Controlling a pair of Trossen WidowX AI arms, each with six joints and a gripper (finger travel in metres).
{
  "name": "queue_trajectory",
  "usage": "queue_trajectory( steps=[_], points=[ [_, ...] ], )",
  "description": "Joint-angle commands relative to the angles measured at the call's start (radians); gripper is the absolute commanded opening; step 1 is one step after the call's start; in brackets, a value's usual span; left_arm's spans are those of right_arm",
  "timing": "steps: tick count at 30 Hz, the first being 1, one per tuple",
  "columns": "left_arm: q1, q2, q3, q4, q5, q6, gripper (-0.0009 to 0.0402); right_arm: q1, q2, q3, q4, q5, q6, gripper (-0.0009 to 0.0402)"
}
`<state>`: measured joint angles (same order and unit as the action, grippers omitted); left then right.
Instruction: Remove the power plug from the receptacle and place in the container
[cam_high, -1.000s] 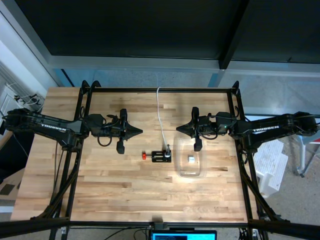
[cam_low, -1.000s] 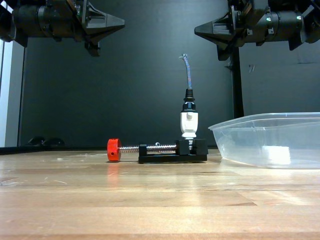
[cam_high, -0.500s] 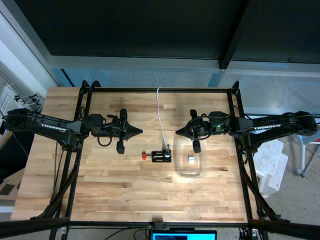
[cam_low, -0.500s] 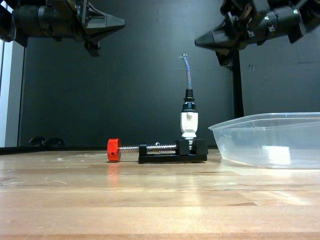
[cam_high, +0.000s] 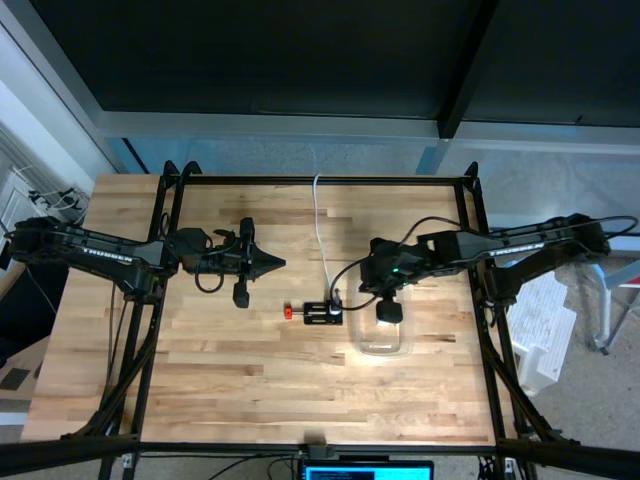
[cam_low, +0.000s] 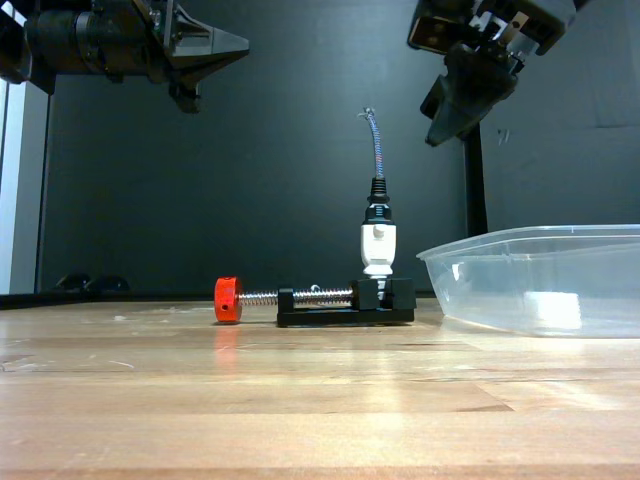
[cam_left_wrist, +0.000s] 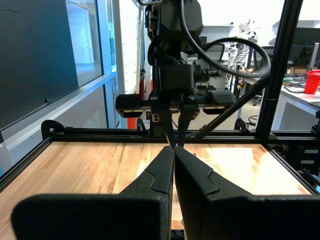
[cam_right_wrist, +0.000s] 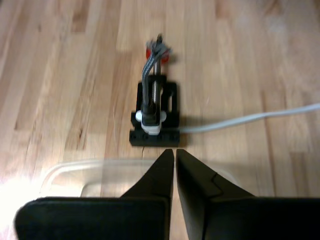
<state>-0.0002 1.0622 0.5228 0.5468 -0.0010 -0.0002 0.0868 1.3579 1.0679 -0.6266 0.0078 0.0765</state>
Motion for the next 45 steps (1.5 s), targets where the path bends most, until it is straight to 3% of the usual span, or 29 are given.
queue_trajectory(
  steps=[1,9,15,21,31,38,45],
  points=[
    [0.000,0.000,0.000,0.000,0.000,0.000,0.0000,0.009,0.069,0.070,-0.064,0.002,0.023,0.0067],
    [0.000,0.000,0.000,0.000,0.000,0.000,0.0000,0.016,0.226,0.221,-0.158,0.027,0.050,0.0211],
    [0.000,0.000,0.000,0.001,0.000,0.000,0.0000,0.024,0.327,0.295,-0.170,0.028,0.053,0.0256],
    [0.000,0.000,0.000,0.000,0.000,0.000,0.0000,0.054,0.402,0.340,-0.169,0.053,0.045,0.0254],
    [0.000,0.000,0.000,0.000,0.000,0.000,0.0000,0.063,0.462,0.346,-0.147,0.053,0.051,0.0246],
    [0.000,0.000,0.000,0.000,0.000,0.000,0.0000,0.063,0.463,0.346,-0.147,0.053,0.051,0.0200],
    [0.000,0.000,0.000,0.000,0.000,0.000,0.0000,0.062,0.463,0.346,-0.147,0.053,0.050,0.0129]
  ],
)
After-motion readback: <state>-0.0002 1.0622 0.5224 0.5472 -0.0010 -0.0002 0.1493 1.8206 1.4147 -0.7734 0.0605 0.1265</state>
